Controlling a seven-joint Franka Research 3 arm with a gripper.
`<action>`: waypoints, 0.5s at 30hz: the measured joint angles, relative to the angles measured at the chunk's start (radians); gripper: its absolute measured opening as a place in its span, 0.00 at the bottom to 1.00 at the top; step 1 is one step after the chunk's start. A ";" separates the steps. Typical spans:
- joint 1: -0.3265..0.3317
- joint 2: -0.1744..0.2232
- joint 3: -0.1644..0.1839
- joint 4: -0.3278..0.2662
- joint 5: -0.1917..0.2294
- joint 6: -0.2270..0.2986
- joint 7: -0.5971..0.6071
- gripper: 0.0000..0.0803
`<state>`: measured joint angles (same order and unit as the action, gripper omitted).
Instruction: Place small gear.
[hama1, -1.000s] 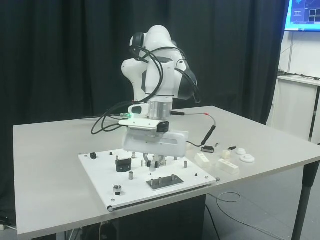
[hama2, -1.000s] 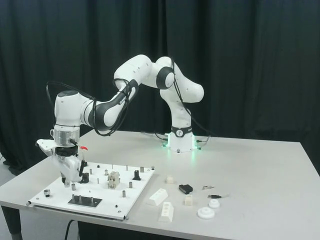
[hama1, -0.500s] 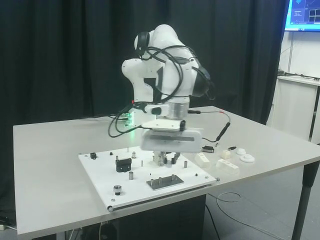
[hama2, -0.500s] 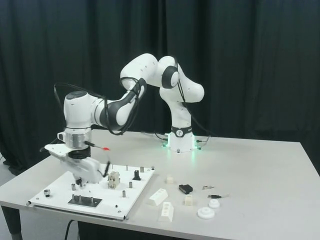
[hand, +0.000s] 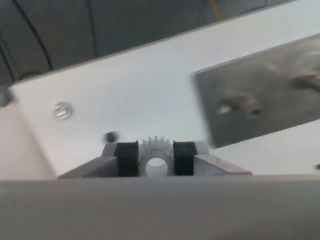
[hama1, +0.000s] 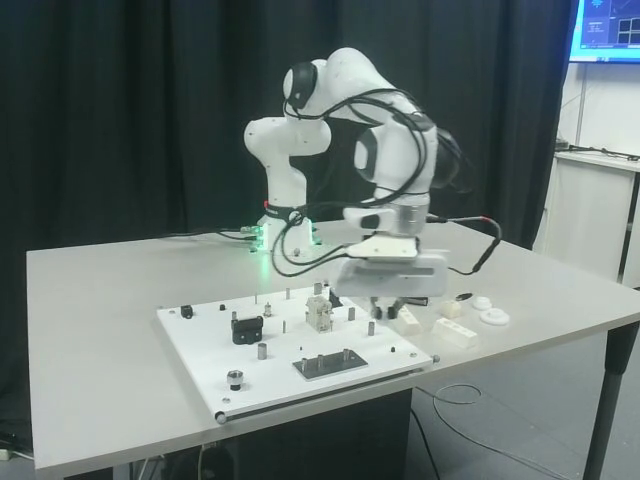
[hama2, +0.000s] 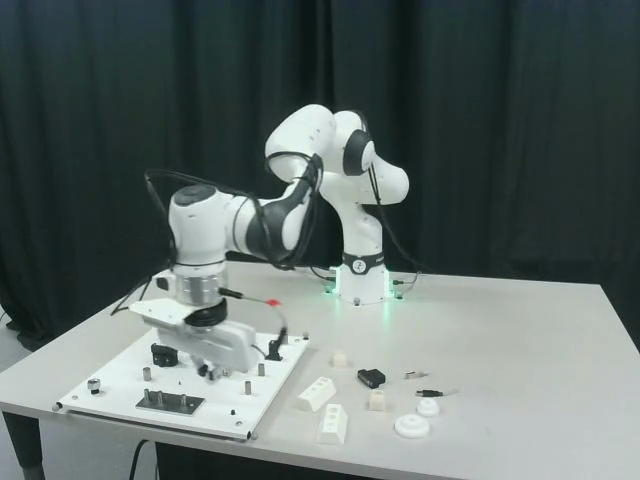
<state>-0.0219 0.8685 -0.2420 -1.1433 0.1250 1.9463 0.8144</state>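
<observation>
While I hang over the white board (hama1: 200, 345), my gripper (hand: 156, 159) is clamped on the small gear (hand: 155, 156), teeth showing between the black pads (hand: 127, 158). Gear is off the board, held above it near the grey metal plate (hand: 260, 85). Board sits at the table's (hama1: 90, 300) front edge.

White blocks (hama1: 430, 322) and discs (hama1: 488, 310) lie beside the board (hama1: 200, 345).
</observation>
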 joint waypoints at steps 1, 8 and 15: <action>0.008 -0.001 0.000 0.000 0.000 -0.007 0.000 0.18; 0.061 -0.006 -0.001 -0.003 -0.003 -0.052 0.023 0.18; 0.116 -0.021 -0.001 -0.023 -0.009 -0.095 0.068 0.18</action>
<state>0.0942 0.8476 -0.2427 -1.1659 0.1162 1.8515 0.8821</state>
